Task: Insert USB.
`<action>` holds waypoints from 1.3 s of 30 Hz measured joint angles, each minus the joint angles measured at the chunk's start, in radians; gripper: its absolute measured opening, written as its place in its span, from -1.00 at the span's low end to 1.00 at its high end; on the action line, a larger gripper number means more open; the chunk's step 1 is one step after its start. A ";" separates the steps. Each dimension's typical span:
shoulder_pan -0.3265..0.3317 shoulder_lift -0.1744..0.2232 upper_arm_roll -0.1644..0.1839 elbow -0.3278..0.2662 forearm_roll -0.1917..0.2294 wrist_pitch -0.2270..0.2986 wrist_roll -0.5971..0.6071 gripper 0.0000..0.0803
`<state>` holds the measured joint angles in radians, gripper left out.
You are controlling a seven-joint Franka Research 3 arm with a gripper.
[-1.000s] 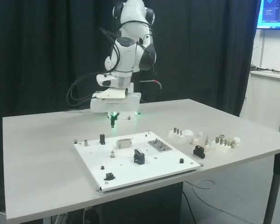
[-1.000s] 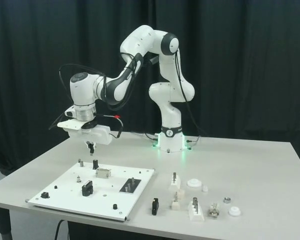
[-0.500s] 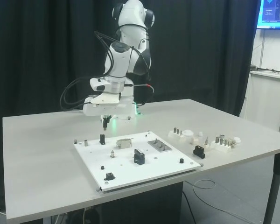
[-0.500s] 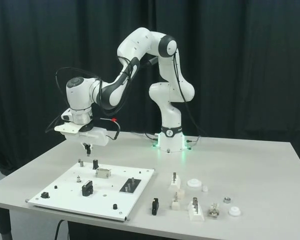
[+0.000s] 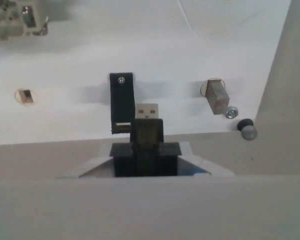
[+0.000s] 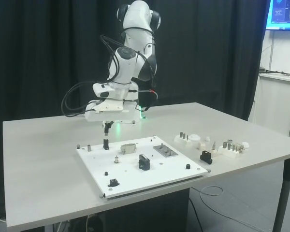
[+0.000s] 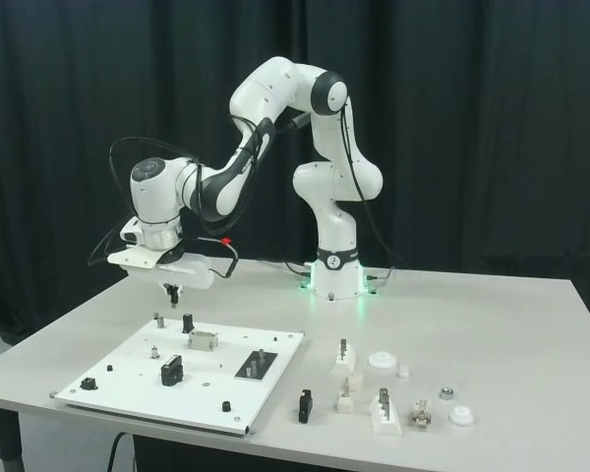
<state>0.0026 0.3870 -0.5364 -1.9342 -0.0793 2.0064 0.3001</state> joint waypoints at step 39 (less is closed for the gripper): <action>-0.018 0.025 0.007 -0.003 -0.008 -0.048 -0.077 -0.77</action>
